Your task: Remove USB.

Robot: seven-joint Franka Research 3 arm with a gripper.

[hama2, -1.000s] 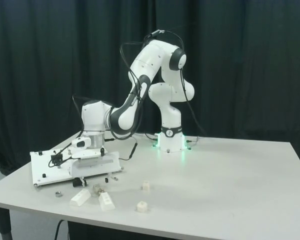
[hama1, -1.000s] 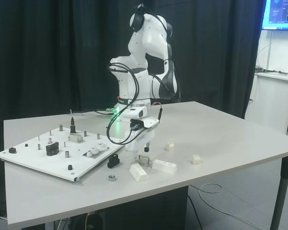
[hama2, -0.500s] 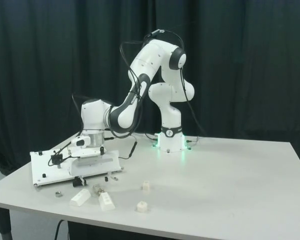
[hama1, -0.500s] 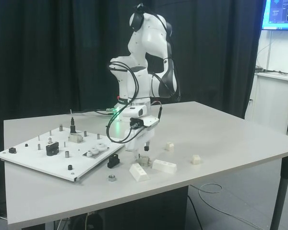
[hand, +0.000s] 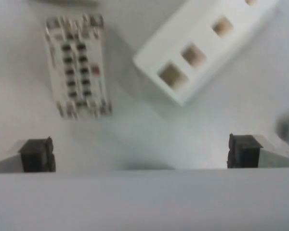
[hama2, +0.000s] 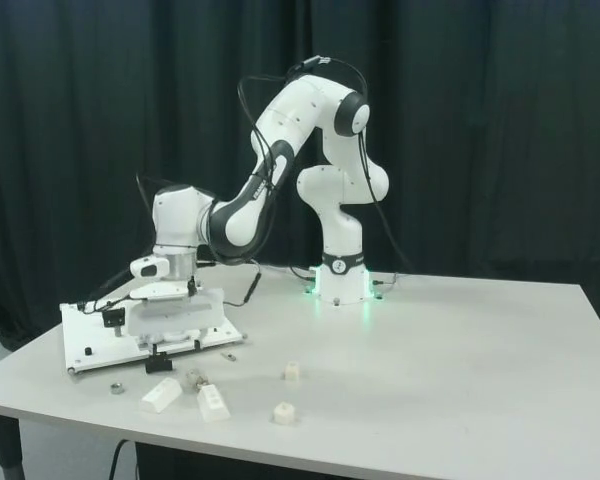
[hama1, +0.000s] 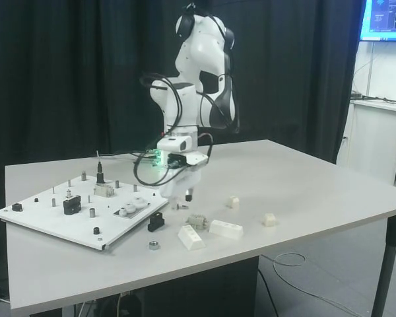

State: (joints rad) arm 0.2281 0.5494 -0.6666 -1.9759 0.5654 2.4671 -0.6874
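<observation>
As it hangs above table (hama1: 303, 178), tool (hand: 139, 153) wide open, holds nothing.

White Franka arm (hama2: 280, 150) with rounded segments and black joint bands.
Black cables (hama1: 160, 99) loop alongside; a green light glows at its base (hama2: 342, 285).

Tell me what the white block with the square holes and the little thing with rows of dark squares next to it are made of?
The white block looks like matte plastic: smooth, even faces and neat square pockets. The small connector part seems to be pale plastic too, with rows of dark slots and what may be metal pins at its ends, though that is hard to tell.
</observation>
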